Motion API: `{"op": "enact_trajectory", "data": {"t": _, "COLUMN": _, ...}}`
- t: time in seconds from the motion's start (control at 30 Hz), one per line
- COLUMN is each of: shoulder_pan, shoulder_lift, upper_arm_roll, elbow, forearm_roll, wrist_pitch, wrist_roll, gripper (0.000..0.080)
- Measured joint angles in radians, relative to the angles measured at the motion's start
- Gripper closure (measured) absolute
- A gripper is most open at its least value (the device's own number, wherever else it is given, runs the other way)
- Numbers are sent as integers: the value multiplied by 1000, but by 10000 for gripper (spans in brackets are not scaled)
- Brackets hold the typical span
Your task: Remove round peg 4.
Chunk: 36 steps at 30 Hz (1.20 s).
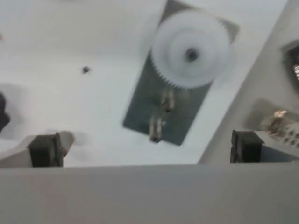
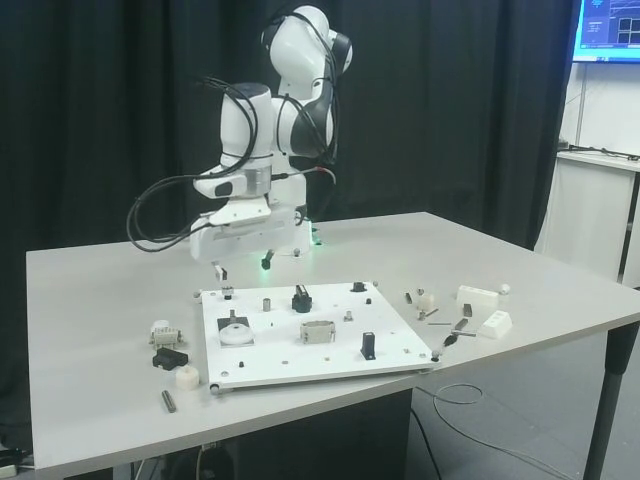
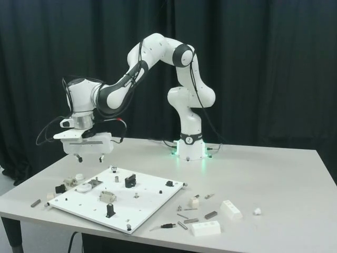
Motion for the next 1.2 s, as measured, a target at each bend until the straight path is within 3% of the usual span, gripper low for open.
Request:
{"op": "enact_trajectory", "data": {"t": 0.23, "shoulder_pan": 32, "shoulder_lift": -60, "upper_arm_roll": 0, "elbow": -94, "forearm_roll": -34, "wrist_pitch": 9, "wrist_roll": -16, "gripper": 3}}
{"op": "enact_trajectory", "data": {"t": 0.43, "shoulder_pan": 61, "shoulder_lift": -118, "upper_arm_roll": 0, "elbow": -195, "forearm_roll": -59, "wrist_pitch": 55, "wrist_roll": -31, "gripper": 3}}
{"op": "enact_trajectory", "data": {"t": 0.8, "shoulder_pan": 105, "shoulder_lift": -198, "upper_arm_roll": 0, "elbow": -393, "forearm_roll": -92, "wrist_pitch": 230, "wrist_roll": -43, "gripper": 3}}
{"op": "enact_trajectory", "data": {"t": 1.2, "shoulder_pan": 127, "shoulder_lift": -210, "upper_arm_roll": 1, "elbow": -531, "forearm_roll": -95, "wrist_pitch": 431, "wrist_roll": -43, "gripper": 3}}
